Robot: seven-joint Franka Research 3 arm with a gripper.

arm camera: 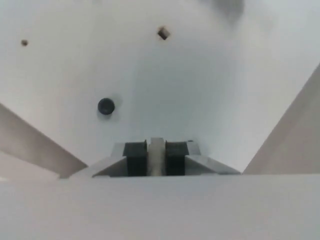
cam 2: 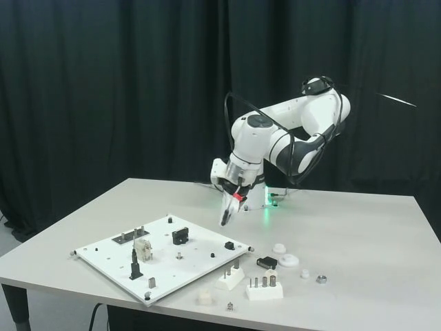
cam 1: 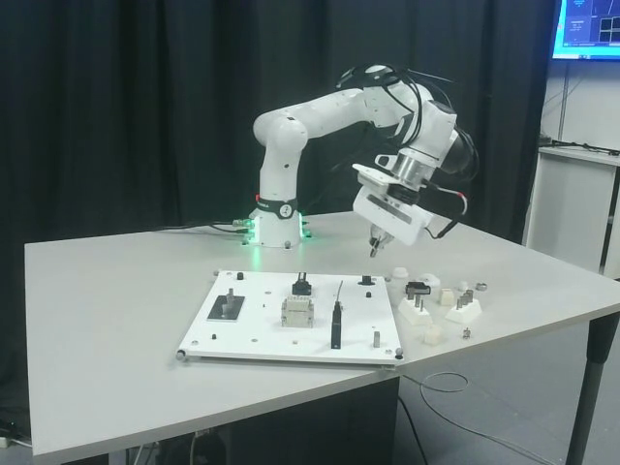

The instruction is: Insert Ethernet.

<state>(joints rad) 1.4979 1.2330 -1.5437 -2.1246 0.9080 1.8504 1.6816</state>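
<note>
My gripper (cam 1: pixel 373 250) hangs in the air over the far right corner of the white board (cam 1: pixel 262 334), tilted and well above it. In the wrist view the two black pads (arm camera: pixel 135 159) stand close together with only a narrow pale strip between them, so the gripper (arm camera: pixel 156 157) reads as shut. The second room view shows its tip (cam 2: pixel 224 221) coming to a point with nothing hanging from it. A small black plug-like part (cam 1: pixel 418 288) lies on the table right of the board, also seen as the black part (cam 2: pixel 267 262). A pale socket block (cam 1: pixel 297 311) sits mid-board.
The board (arm camera: pixel 210 100) carries a black round knob (arm camera: pixel 106 106), a small square hole (arm camera: pixel 163 33), a black upright piece (cam 1: pixel 336 325) and a dark flat plate (cam 1: pixel 229 307). Several white holders with pegs (cam 1: pixel 463 306) stand on the grey table (cam 1: pixel 97 320) to the right.
</note>
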